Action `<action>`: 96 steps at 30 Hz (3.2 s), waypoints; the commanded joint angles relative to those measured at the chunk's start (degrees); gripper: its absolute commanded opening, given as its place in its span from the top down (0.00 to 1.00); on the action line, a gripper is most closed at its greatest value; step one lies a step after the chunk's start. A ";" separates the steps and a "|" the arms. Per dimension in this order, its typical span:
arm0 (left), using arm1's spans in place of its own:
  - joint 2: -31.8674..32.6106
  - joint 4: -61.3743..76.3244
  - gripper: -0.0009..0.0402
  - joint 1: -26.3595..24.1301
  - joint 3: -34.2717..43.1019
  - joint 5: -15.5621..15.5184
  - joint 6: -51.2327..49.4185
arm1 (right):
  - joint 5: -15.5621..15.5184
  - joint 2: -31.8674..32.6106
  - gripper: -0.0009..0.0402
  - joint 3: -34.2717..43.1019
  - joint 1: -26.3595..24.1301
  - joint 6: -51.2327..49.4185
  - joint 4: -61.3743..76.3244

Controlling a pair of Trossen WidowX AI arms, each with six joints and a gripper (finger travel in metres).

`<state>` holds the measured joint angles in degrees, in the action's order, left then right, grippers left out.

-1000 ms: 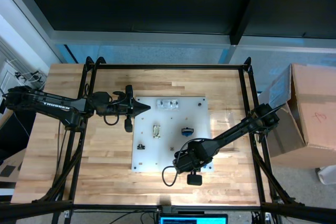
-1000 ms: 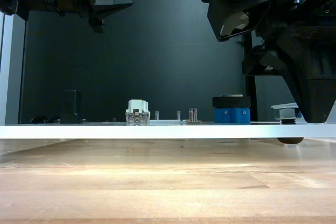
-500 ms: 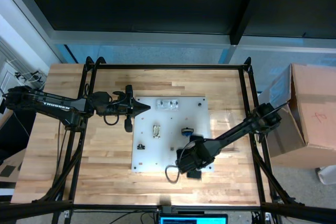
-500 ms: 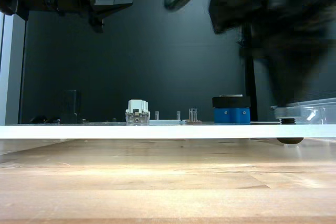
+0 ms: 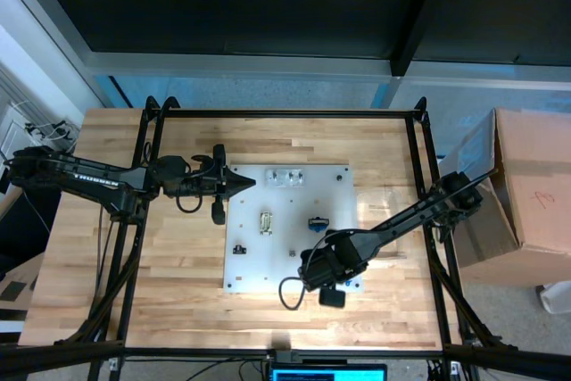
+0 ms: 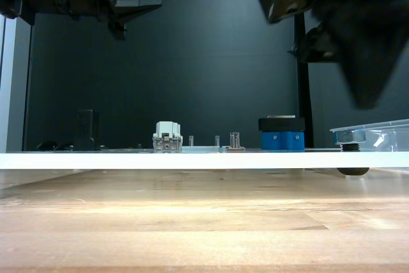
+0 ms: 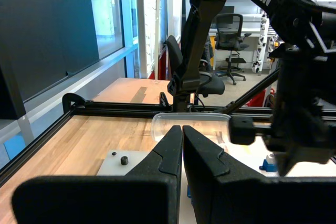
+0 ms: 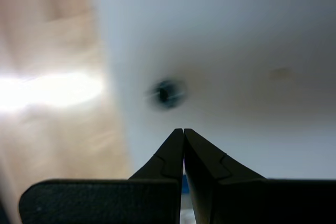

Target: Unfasten the M12 nut and place it in the container

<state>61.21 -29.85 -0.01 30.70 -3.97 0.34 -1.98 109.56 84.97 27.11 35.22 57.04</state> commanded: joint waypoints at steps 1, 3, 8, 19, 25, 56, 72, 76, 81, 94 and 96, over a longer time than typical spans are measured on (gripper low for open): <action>0.04 0.02 0.98 0.00 0.00 0.02 0.02 | -4.33 0.68 0.98 -0.13 -0.04 -1.18 -2.62; 0.33 0.04 0.98 0.00 0.00 0.02 0.02 | -4.11 1.33 0.98 -0.15 0.04 -1.18 -3.30; 0.35 0.00 0.98 0.00 0.00 0.02 0.02 | -3.89 3.52 0.98 -0.24 0.07 -1.73 -5.77; 0.35 0.00 0.98 0.00 0.02 0.02 0.02 | -1.90 4.24 0.98 -0.85 0.00 -2.03 -6.08; 0.35 0.00 0.98 0.02 0.00 0.02 0.02 | -0.50 4.00 0.98 -0.85 -0.02 -2.08 -4.85; 0.39 0.04 0.98 0.00 0.02 0.02 0.02 | 2.82 -0.59 0.89 1.27 -0.02 17.27 1.20; 0.37 -0.02 0.98 0.00 0.00 0.02 0.02 | 3.48 3.04 0.33 2.19 0.00 27.34 -1.36; 0.37 0.00 0.98 0.00 0.00 0.02 0.02 | 3.74 5.07 0.35 2.16 -0.02 27.15 -2.14; 0.37 -0.02 0.98 0.00 0.00 0.02 0.02 | 3.89 6.12 0.43 1.90 -0.02 26.99 -2.58; 0.37 0.00 0.98 0.00 0.02 0.02 0.02 | 3.87 5.86 0.85 1.86 -0.07 25.31 -2.54; 0.37 0.00 0.98 0.00 0.02 0.02 0.02 | 3.87 5.81 0.90 1.86 -0.09 24.87 -2.54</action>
<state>61.56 -29.85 -0.01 30.70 -3.97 0.34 1.72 115.50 86.83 27.05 60.42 54.28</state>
